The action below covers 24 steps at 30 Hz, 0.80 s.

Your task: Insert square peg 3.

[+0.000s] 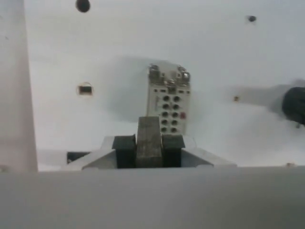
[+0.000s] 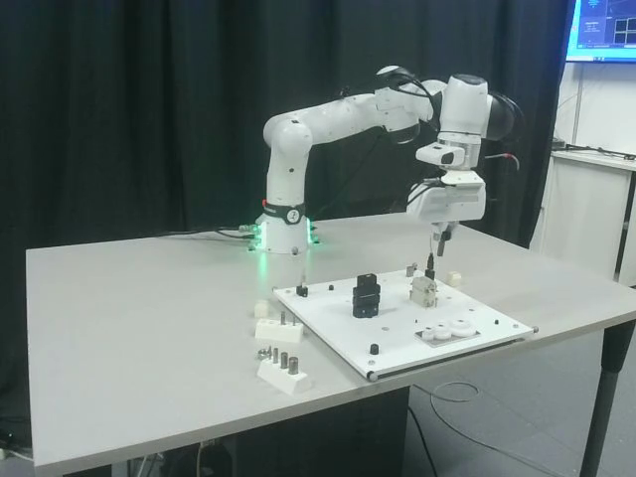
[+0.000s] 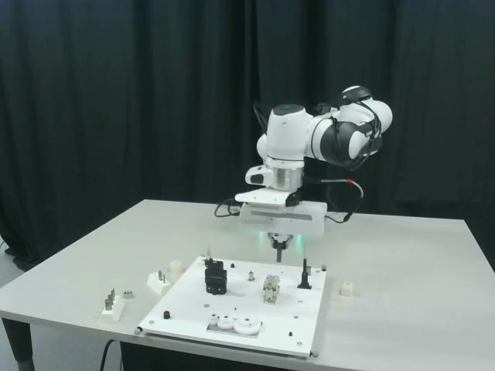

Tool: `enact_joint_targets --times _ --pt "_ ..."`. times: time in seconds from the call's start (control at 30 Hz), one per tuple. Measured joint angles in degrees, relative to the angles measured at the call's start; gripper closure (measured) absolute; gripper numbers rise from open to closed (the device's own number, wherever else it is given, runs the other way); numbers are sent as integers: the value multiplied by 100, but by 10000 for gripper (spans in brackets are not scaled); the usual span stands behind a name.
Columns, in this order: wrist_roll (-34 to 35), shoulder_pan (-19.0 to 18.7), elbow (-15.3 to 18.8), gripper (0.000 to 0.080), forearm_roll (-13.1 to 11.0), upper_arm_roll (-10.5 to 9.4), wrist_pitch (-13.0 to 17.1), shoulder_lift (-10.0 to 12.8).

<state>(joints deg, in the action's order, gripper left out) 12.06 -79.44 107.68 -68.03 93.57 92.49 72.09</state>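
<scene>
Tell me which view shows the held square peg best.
The wrist view: the square peg fills the middle, clamped between the tool's black fingers, above the white board. Both room views show only a small dark tip under the tool.

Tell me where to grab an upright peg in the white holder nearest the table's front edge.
Grip the peg by its exposed upper end, coming straight down. It stands upright, foot sunk in the white holder, with neighbours close along the row, so probably close across the row. The gripper is shut on a square peg now.
</scene>
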Motion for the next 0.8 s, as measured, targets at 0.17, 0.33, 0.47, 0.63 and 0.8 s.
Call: enact_joint_targets --times 0.17,0.33,0.47,0.63,0.8 --pt "135 -71 41 690 -87 -149 183 -2" --pt "338 -89 42 690 -150 -309 355 -4" --pt "527 -92 42 690 -198 -419 467 -6" --pt "687 -92 42 690 -232 -543 599 -6" --pt "832 -92 42 690 -254 -662 720 -6"
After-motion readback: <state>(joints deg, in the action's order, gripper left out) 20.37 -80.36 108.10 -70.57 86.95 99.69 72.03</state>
